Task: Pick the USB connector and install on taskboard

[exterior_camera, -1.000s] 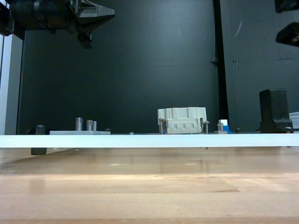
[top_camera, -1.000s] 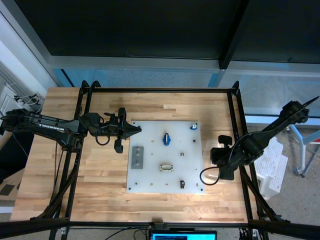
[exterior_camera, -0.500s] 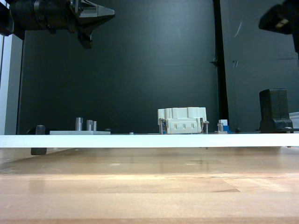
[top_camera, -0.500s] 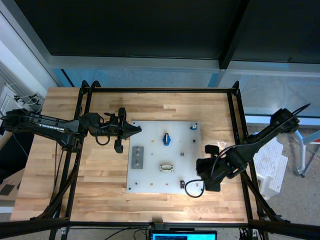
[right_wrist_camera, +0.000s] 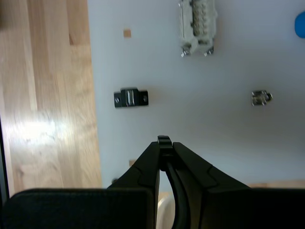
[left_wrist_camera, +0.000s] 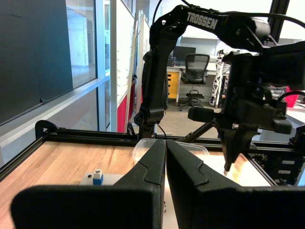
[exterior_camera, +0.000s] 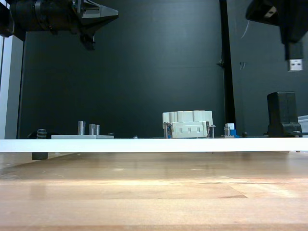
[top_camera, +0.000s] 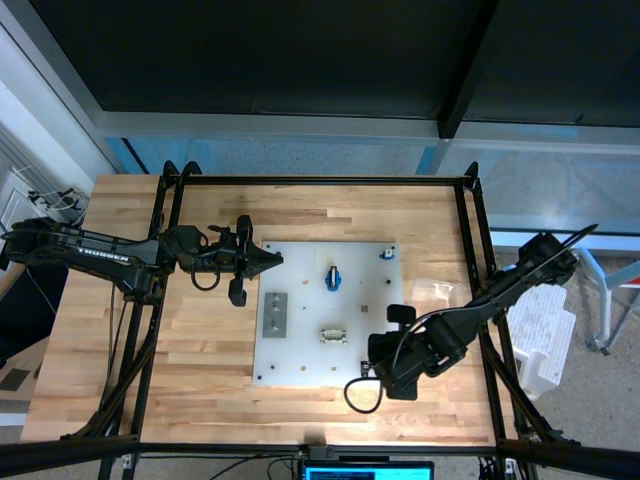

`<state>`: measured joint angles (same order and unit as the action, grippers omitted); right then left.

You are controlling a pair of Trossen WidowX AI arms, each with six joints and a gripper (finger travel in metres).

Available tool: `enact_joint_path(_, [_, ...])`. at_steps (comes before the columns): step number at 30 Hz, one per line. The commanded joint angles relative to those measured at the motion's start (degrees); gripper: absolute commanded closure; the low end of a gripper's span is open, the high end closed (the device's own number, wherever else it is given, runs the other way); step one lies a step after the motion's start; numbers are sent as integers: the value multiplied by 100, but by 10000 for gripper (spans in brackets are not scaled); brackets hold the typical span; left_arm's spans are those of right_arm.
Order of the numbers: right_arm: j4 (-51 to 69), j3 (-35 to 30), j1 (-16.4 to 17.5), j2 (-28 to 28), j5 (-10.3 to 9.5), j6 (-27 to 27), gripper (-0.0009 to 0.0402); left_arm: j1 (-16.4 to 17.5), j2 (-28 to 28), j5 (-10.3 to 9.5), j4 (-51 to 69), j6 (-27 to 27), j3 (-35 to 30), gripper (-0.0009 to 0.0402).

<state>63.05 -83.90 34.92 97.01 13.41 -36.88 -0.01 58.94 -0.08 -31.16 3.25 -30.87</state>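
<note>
Right tool (right_wrist_camera: 163, 145) apparently clamps USB connector (exterior_camera: 296, 60) over taskboard (top_camera: 300, 345); left tool (left_wrist_camera: 165, 143) closed alongside.

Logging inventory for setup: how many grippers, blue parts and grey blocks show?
Grippers: 2 (left gripper raised near taskboard's far-left corner; right gripper above its near-right corner, holding USB connector)
Blue parts: 2
Grey blocks: 1
Total: 5

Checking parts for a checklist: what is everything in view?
taskboard: one, white, centre of wooden table.
blue part: one, blue, board's far middle.
grey block: one, grey, board's left side.
multi-pin socket: one, cream, board's middle.
black mount: one, black, board's near right.
clear plastic tray: one, clear, right of board.
USB connector: one, black, silver-tipped, held above board.
left gripper: one, black, shut, above board's far left corner.
right gripper: one, black, shut on USB connector, above board's near right.
</note>
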Motion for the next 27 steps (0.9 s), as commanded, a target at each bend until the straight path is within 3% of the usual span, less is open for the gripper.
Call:
enact_joint_path(1, [-24, -203, -26, 190, -13, 37, 393, 0, 2, 2, -4, -2, 0, 393])
enact_joint_path(15, [-269, -566, -33, 730, -105, 133, 393, 2, 2, 2, -2, -2, -2, 393])
enact_joint_path(27, [-393, -560, -79, 852, -96, 273, 393, 2, 2, 2, -2, -2, 0, 393])
